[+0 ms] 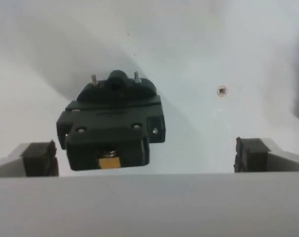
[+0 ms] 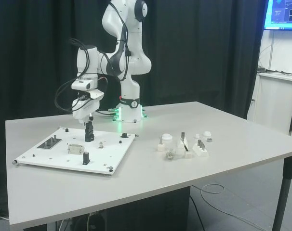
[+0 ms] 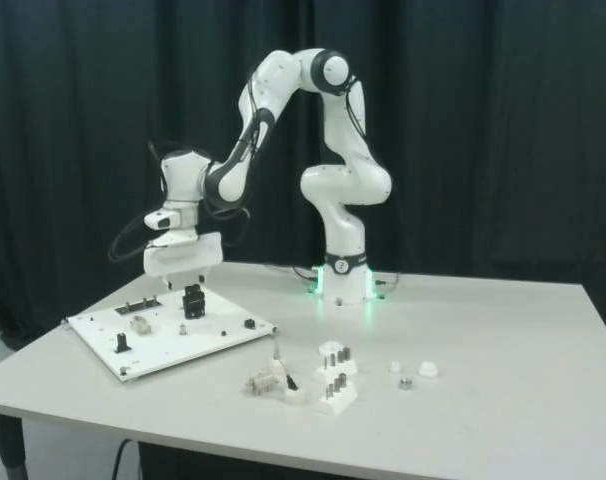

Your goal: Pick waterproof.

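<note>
The waterproof part [image 1: 111, 126] is a black blocky connector with two small metal pins on top. It stands upright on the white board [image 2: 49, 156], toward the board's far side [image 2: 89, 132] [image 3: 194, 299]. My gripper [image 1: 145, 157] hangs just above it [image 2: 88, 118] [image 3: 181, 270] and is open. One black fingertip pad [image 1: 41, 158] shows beside the part on one side. The other pad [image 1: 250, 154] is farther off on the opposite side, and neither touches the part.
The white board also carries a grey plate [image 2: 49, 142], a small metal fitting [image 2: 75, 148], a black post [image 2: 86, 157] and a black knob [image 2: 124, 135]. A cluster of white holders and small parts [image 2: 184, 143] lies on the grey table [image 2: 232, 125] to the board's right.
</note>
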You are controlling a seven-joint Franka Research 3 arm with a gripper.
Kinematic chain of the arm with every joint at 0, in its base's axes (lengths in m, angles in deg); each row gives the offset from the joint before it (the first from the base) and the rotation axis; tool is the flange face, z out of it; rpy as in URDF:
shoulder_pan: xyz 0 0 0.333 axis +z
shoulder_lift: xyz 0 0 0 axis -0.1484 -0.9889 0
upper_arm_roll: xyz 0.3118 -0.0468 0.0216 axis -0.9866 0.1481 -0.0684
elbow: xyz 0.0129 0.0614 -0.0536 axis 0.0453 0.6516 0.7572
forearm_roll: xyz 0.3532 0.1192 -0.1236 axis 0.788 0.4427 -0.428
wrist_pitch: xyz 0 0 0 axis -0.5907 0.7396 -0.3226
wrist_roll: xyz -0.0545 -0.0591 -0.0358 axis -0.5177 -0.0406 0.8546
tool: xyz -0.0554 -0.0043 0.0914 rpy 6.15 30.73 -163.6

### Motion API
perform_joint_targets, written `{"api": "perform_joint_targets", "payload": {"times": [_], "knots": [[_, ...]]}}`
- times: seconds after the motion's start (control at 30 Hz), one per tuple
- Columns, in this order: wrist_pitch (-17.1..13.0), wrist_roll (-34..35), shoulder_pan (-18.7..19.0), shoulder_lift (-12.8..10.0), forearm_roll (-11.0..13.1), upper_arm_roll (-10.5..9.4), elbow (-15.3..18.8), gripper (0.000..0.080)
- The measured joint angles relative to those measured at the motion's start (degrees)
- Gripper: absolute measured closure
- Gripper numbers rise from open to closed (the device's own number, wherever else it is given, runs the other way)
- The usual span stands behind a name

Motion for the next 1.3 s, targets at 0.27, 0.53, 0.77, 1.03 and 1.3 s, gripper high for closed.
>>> {"api": "perform_joint_targets", "payload": {"times": [0.27, 0.53, 0.77, 1.03, 1.3], "knots": [[1.2, 4.2, 0.4, 2.1, -3.9, -0.14, 0.0, 0.0003], [2.4, 7.2, 0.8, 3.8, -6.5, -0.23, -0.1, 0.0003], [2.8, 9.4, 0.8, 4.7, -8.1, -0.48, -0.2, 0.0003], [3.0, 10.4, 0.8, 5.1, -8.7, -0.88, -0.3, 0.0003], [3.3, 11.0, 0.8, 5.1, -8.8, -1.24, -0.7, 0.0003]]}}
